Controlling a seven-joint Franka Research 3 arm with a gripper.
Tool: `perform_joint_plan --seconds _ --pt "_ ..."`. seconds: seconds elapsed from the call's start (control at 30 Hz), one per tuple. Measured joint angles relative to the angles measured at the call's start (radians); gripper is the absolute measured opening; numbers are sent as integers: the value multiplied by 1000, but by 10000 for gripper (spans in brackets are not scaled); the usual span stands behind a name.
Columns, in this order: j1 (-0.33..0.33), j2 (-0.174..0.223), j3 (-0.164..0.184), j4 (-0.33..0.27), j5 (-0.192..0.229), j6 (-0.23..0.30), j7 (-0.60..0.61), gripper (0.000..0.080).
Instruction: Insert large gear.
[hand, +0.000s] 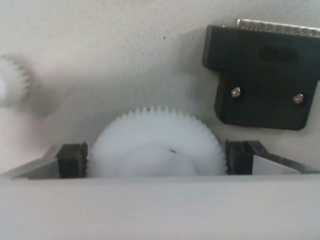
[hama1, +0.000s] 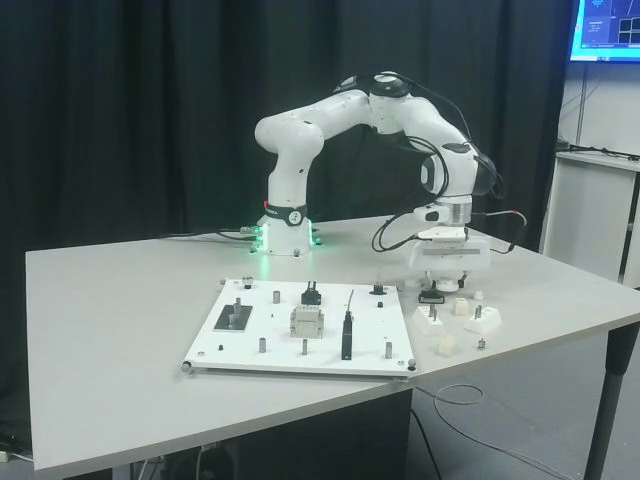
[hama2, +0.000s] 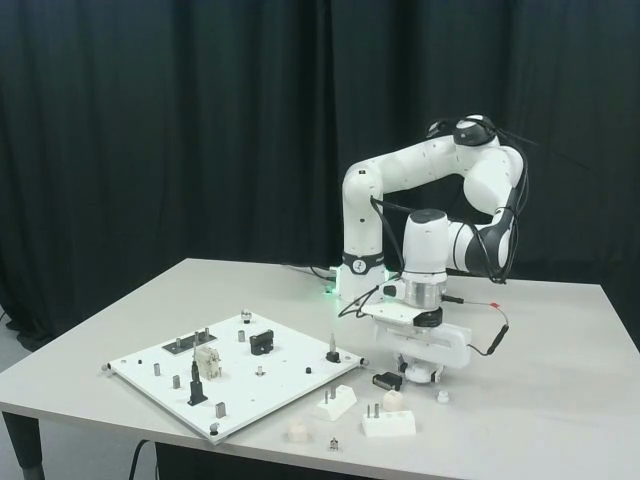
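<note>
The wrist view shows one large gear (hand: 156, 145), white and toothed, lying on the grey bench (hand: 125, 55) between the two black fingertips (hand: 71, 159) of the pincer (hand: 156, 159); the tips sit close against the gear's rim on opposite sides, so the pincer appears to be pinching it, though contact on both sides cannot be confirmed; one smaller white gear (hand: 11, 81) lies apart from it near the picture's edge; one black connector (hand: 262, 75) with two screws and a metal shell lies just beside the large gear, not touching it. In the room views the one white arm (hama1: 385, 110) bends down over the bench (hama1: 110, 300), its pincer (hama2: 416, 372) low at the surface beside one white board (hama2: 240, 385); the board carries several small pegs and fixtures; three small white blocks (hama2: 389, 423) lie on the bench near the pincer.
</note>
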Motion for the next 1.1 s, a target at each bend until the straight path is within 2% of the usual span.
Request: perform_joint_plan --seconds 0.4,1.1 --pt "1 -11 -45 2 -32 -47 1 598" --pt "1 -11 -53 5 -43 -48 1 598"
